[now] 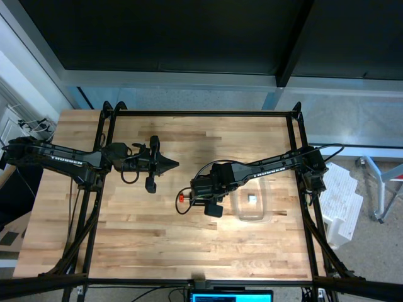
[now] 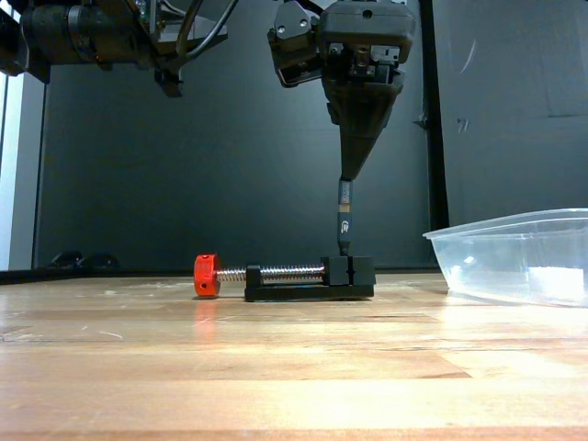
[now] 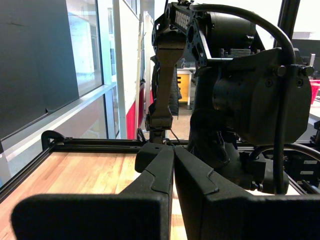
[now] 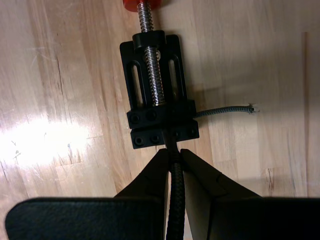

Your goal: Pick the USB-C connector and install on taskboard

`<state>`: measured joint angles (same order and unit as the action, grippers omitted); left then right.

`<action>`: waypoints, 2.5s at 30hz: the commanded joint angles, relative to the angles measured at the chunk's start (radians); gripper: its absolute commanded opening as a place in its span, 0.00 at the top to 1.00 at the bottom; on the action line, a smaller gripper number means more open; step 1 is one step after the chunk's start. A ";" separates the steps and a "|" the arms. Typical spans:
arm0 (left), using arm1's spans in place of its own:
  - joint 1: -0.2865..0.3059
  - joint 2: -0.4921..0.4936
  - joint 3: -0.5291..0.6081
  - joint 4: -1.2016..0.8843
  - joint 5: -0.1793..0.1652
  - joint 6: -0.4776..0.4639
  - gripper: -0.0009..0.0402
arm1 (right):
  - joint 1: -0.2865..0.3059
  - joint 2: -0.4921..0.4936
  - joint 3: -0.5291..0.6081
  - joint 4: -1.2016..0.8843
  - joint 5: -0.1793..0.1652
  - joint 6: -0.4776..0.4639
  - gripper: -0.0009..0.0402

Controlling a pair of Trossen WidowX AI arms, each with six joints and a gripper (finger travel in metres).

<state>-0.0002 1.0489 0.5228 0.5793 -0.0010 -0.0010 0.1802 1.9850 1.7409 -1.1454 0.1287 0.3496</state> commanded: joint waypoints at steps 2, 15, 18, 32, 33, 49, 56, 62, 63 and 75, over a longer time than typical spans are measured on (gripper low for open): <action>0.000 0.000 0.000 0.000 0.000 0.000 0.98 | 0.000 -0.007 0.000 -0.002 0.001 -0.002 0.98; 0.000 0.000 0.000 0.000 0.000 0.000 0.98 | 0.000 -0.010 -0.014 0.022 0.000 -0.016 0.98; 0.000 0.000 0.000 0.000 0.000 0.000 0.98 | 0.000 -0.010 -0.014 0.022 0.000 -0.016 0.98; 0.000 0.000 0.000 0.000 0.000 0.000 0.98 | 0.000 -0.010 -0.018 0.028 -0.017 -0.026 0.98; 0.000 0.000 0.000 0.000 0.000 0.000 0.98 | 0.000 -0.010 -0.018 0.028 -0.017 -0.026 0.98; 0.000 0.000 0.000 0.000 0.000 0.000 0.98 | 0.000 -0.010 -0.092 0.101 -0.016 -0.044 0.98; 0.000 0.000 0.000 0.000 0.000 0.000 0.98 | 0.000 -0.014 -0.096 0.111 -0.016 -0.048 0.98; 0.000 0.000 0.000 0.000 0.000 0.000 0.98 | 0.000 -0.016 -0.096 0.111 -0.016 -0.050 0.98; 0.000 0.000 0.000 0.000 0.000 0.000 0.98 | 0.000 -0.017 -0.096 0.111 -0.016 -0.050 0.98; 0.000 0.000 0.000 0.000 0.000 0.000 0.98 | 0.001 -0.057 -0.096 0.115 -0.017 -0.053 0.77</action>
<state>-0.0002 1.0489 0.5224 0.5793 -0.0006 -0.0006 0.1810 1.9427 1.6386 -1.0382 0.1040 0.2958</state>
